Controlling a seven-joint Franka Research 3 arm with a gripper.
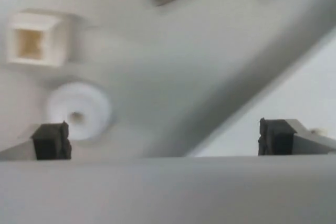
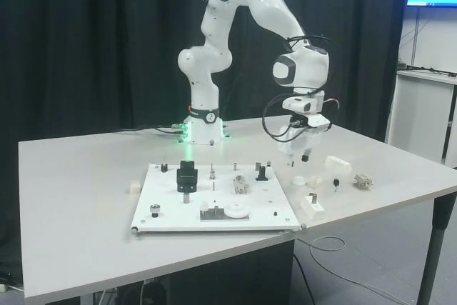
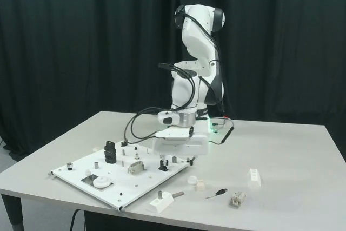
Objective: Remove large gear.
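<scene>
Robotics lab — black curtains [image 2: 86, 41], grey table [image 2: 71, 176] (bolted arm [image 2: 243, 5]).

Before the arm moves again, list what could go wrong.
1. The gripper, open, hovers beside the board over a white round part on the table; it may grab that instead of the large gear.
2. Crossing low toward the gear, it could hit the black fixture.
</scene>
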